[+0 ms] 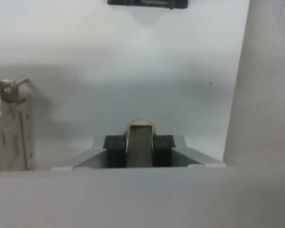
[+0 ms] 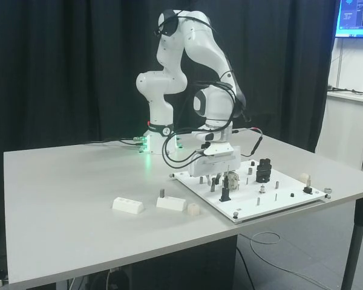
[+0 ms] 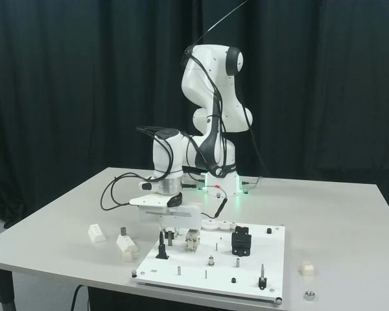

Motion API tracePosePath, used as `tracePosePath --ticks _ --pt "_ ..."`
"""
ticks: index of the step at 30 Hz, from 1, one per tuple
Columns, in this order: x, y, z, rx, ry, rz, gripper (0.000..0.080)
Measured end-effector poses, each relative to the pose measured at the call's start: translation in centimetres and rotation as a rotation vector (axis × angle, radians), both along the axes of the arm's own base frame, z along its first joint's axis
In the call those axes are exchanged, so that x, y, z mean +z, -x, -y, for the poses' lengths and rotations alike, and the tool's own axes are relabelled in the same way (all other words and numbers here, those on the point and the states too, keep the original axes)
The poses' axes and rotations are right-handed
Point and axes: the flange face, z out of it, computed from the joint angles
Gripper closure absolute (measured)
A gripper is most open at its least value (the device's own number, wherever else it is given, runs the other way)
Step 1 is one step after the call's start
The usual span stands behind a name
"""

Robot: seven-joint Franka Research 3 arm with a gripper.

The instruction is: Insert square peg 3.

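In the wrist view my gripper point(image 1: 139, 151) is shut on a grey square peg point(image 1: 140, 140), with a black finger point(image 1: 115, 151) on each side of it. The peg hangs upright just above the white board point(image 1: 147, 71). From the first room view the gripper point(image 2: 216, 179) sits low over the board's point(image 2: 272, 205) near-left part. In the second room view the gripper point(image 3: 170, 234) hovers at the board's point(image 3: 214, 272) back-left part. What lies directly under the peg is hidden by the peg and fingers.
Close beside the gripper stands a small bracket with a bolt point(image 1: 10, 124) point(image 3: 192, 241). An upright black peg point(image 3: 162, 246), a black block point(image 3: 240, 241) and several short pins also stand on the board. White holders point(image 3: 96, 232) point(image 3: 125, 245) lie on the grey table.
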Motion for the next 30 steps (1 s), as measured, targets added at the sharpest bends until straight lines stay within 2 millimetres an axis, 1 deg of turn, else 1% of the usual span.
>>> tracePosePath --ticks 30 --pt "-0.2 0.29 0.1 -0.127 -0.003 -0.002 0.0689"
